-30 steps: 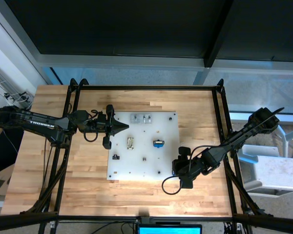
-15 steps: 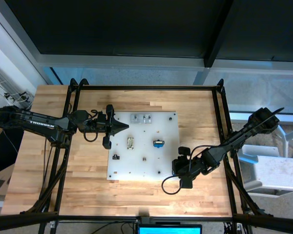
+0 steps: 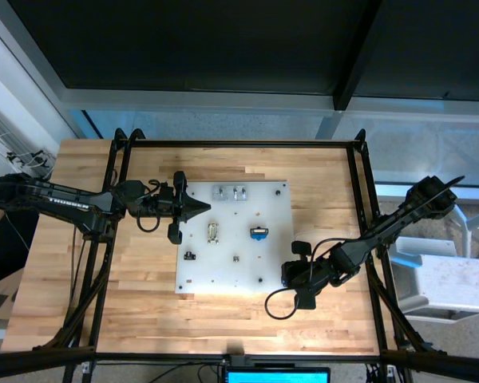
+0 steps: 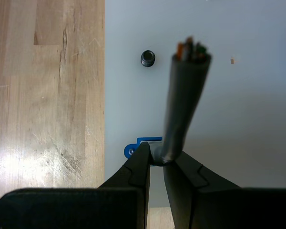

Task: Remove the rj45 connector and place it in the container

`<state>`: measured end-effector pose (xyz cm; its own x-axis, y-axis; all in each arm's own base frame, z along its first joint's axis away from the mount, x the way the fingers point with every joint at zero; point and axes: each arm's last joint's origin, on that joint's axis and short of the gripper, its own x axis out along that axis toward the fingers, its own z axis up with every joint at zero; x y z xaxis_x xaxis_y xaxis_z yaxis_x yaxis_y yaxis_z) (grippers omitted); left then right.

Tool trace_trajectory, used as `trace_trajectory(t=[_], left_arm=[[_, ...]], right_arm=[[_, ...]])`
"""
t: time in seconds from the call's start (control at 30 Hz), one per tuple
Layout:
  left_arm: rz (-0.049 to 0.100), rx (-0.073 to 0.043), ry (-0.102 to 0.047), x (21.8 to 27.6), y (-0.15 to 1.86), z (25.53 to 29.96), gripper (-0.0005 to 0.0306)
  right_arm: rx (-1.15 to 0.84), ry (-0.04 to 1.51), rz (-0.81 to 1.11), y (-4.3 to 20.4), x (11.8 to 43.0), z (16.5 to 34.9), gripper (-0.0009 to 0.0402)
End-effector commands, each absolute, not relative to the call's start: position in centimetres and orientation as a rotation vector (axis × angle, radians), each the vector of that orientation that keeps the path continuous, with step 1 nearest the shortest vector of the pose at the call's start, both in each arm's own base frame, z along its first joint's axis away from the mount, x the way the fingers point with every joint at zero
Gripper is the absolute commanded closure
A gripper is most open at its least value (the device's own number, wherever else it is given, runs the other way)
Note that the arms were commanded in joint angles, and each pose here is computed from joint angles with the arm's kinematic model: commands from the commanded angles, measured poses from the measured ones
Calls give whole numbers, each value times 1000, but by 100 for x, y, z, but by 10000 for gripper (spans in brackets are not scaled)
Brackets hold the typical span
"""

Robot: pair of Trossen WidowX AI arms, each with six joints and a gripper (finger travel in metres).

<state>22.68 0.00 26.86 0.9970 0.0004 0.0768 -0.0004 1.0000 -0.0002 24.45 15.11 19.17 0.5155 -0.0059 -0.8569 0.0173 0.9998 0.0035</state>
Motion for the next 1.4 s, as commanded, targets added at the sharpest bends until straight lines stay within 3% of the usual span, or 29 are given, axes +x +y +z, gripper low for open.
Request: trace_trajectory(t=[0.03,0.87,1.2,1.4], left_arm=[[1,0,-77,2268,1,2686,300],[1,0,-77,2268,1,2686,300],[0,0,-77,2268,0,2686,300],[0,0,-76,2269,0,2686,300]], right_arm=[[15,1026,-17,1511,2447,1918,389],[22,1002,-4,1493,2417,2007,393],[23,972,14,1480,2399,2157,393],[33,953,18,1410,2297,2337,393]])
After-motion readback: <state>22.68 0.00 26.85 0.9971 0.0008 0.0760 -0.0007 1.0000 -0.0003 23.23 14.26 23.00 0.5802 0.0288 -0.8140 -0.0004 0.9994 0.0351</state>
